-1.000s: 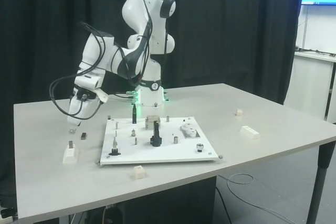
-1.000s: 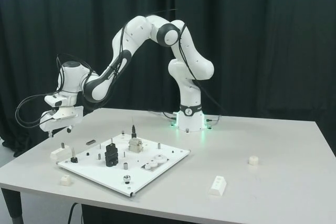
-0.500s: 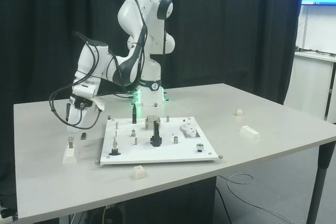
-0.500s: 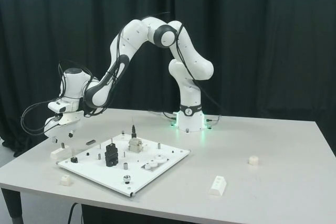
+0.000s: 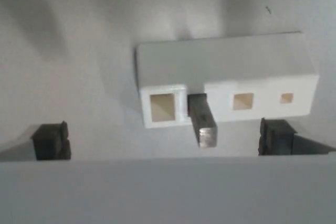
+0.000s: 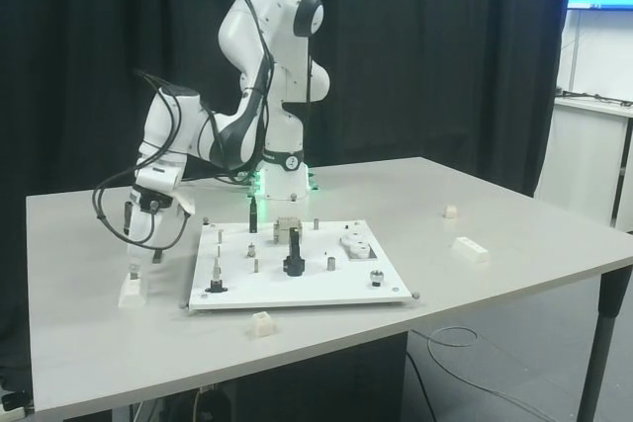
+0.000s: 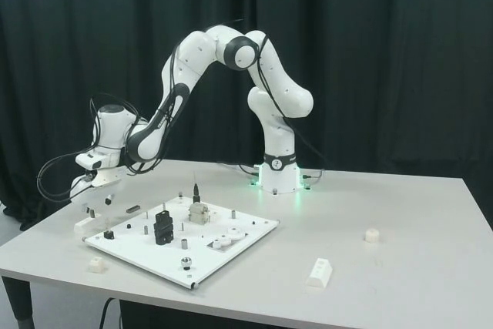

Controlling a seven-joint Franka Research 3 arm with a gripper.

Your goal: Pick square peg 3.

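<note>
We find the white Franka arm (image 7: 200, 59) bent low from its base, reaching past the far edge of the white square assembly board (image 6: 297, 269) that lies on the grey counter (image 6: 495, 274). Its pincer (image 5: 164, 139) hangs directly above a small white rectangular holder block (image 5: 226, 77), which sits on the counter just beside the board, on the side away from the arm's base. In the wrist view the two black fingertips (image 5: 51, 141) stand well apart, one past each end of the block, with nothing between them but the block itself; we record the pincer as open and touching nothing.

The task's thing, the grey metal square peg (image 5: 202, 119), stands upright in the holder block, in the second of four square sockets. The other three sockets we see carry no peg. In the first room view the peg (image 6: 132, 268) shows as a short stub rising from the block (image 6: 132, 292), below the pincer (image 6: 140, 234).

Beside the board we also note a small white cube (image 6: 261, 322) near its front edge.
</note>
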